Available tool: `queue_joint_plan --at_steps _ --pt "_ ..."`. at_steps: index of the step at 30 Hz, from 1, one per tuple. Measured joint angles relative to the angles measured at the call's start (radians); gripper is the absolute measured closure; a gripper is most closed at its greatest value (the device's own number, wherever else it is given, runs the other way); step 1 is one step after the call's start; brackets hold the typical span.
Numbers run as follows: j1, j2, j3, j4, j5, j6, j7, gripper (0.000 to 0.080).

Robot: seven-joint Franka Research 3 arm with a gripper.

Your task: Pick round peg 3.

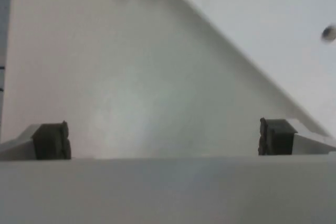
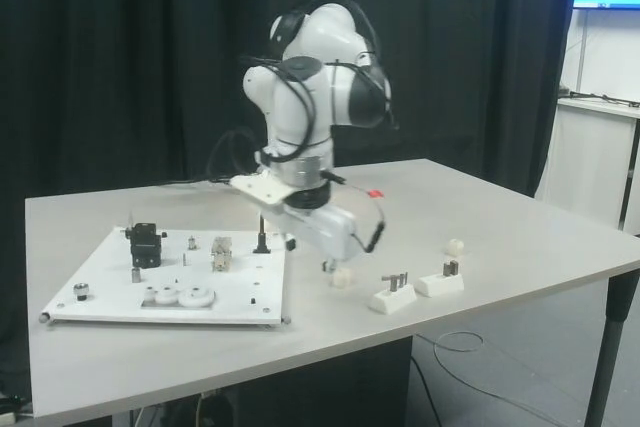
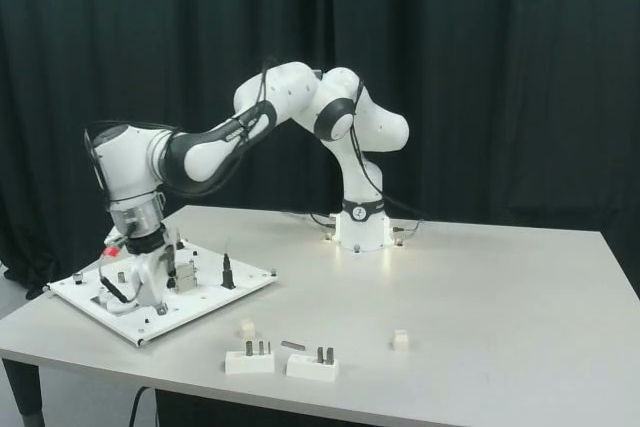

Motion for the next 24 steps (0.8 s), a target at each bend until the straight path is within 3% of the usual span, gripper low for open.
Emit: queue_joint_plan --at_steps 17,24 --pt "0.145 0.0 0.0 -0.045 -0.028 0.022 0.177 0.0003" --pt "0.192 -0.004 0.01 -0.068 -0.065 0.055 0.245 0.0003"
